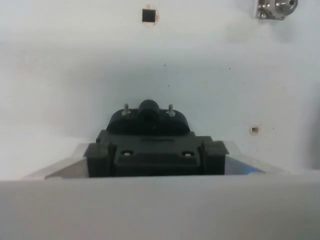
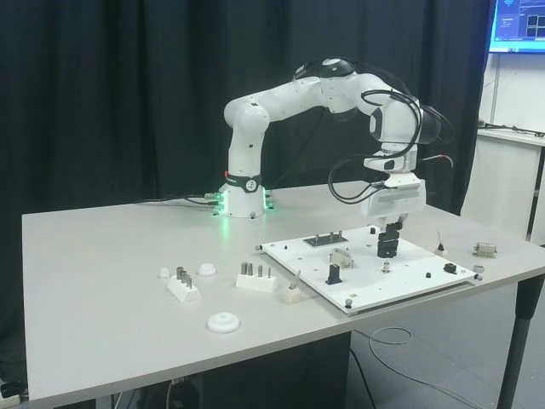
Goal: Insert D-SUB.
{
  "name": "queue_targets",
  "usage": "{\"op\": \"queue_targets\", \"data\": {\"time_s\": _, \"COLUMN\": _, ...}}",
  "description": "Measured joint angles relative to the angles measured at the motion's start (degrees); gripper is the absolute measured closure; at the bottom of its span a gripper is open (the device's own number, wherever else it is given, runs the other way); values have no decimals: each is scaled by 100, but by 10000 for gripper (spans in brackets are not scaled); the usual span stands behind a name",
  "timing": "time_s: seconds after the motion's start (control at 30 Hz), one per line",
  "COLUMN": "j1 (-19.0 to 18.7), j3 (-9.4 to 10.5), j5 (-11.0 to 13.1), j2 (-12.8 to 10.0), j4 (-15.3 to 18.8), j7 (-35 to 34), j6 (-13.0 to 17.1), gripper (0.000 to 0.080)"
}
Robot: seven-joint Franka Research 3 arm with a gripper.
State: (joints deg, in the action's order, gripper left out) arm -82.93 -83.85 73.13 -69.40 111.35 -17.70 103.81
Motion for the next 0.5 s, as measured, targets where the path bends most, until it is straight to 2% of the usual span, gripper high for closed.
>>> {"op": "queue_targets", "data": {"time_s": 0.5, "j1": -47, "j3": -18, "j5": -7, "j2": 0, "j4": 0, "j7": -165, "j6": -101, "gripper": 421}}
